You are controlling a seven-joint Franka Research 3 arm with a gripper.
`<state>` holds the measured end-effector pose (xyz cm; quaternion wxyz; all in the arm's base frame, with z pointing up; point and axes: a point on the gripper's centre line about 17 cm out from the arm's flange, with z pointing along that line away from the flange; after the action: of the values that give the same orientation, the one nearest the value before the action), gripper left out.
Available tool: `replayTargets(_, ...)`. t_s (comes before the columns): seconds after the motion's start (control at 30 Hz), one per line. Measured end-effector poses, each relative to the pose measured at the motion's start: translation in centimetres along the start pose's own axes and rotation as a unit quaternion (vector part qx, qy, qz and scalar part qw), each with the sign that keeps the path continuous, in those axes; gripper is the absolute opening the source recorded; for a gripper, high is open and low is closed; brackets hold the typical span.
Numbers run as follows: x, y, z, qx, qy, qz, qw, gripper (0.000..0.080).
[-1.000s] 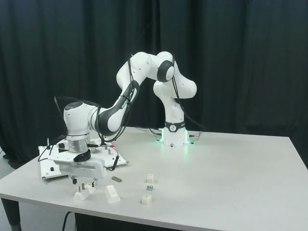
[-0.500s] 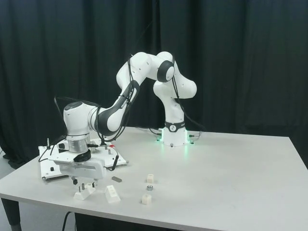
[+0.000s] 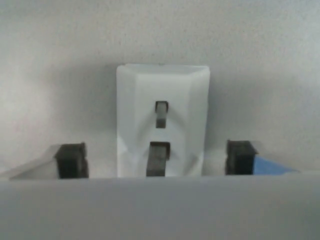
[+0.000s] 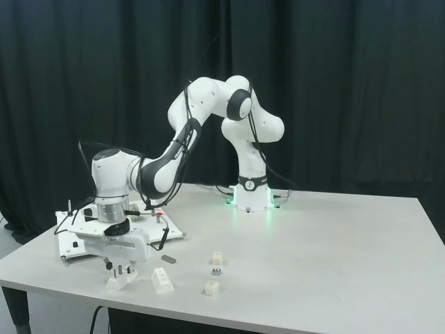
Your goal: Pick square peg 2.
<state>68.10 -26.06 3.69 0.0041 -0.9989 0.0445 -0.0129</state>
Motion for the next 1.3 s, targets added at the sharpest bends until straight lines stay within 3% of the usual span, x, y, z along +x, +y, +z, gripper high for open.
replayTargets(0.13,0.2,0.3,0.1,-0.004,0.003,0.001,1.0000,0.0681)
replayTargets(0.17,0.2,0.4,0.1,-0.004,0.004,0.001,1.0000,0.0492)
replayTargets(0.33,0.2,0.6,0.1,-0.006,0.004,0.000,1.0000,0.0492)
replayTargets(0.37,0.2,0.6,0.1,-0.006,0.004,0.000,1.0000,0.0316)
replayTargets(0.67,0.1,0.3,0.1,-0.005,0.001,-0.003,1.0000,0.0316)
replayTargets(0.7,0.1,0.2,0.1,-0.004,0.000,-0.003,1.0000,0.0077)
replayTargets(1.03,-0.6,-0.4,-0.2,0.006,-0.017,-0.004,0.9998,0.0077)
replayTargets(1.3,-1.0,-0.1,-1.8,0.009,-0.030,-0.002,0.9995,0.0077)
